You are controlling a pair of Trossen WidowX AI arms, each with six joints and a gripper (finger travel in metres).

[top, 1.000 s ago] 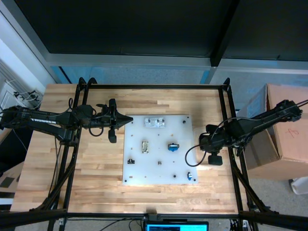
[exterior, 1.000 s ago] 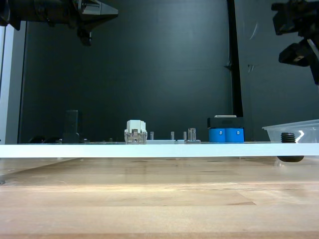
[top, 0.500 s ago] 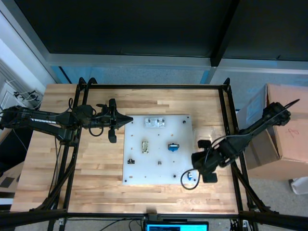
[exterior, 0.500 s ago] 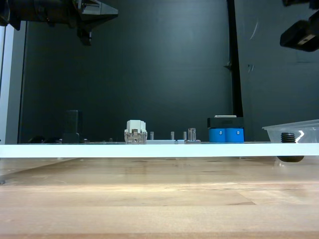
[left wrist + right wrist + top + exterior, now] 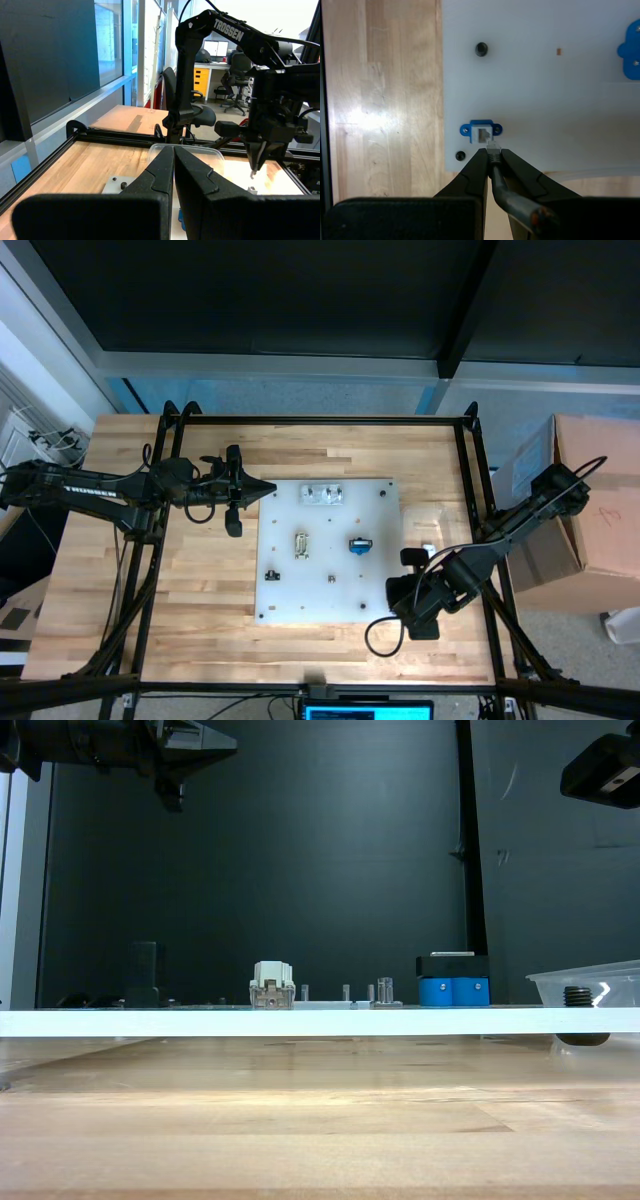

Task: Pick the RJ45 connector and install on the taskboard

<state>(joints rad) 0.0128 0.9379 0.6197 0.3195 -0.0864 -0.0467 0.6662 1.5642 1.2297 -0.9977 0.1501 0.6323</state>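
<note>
Your right gripper [image 5: 492, 155] was clamped on the single RJ45 connector [image 5: 493, 146], holding it above the taskboard [image 5: 545, 90], clear of the one blue jack [image 5: 481, 131] beneath. Your left gripper [image 5: 173, 149], jaws pressed together and empty, hung at the taskboard's far left corner.
</note>
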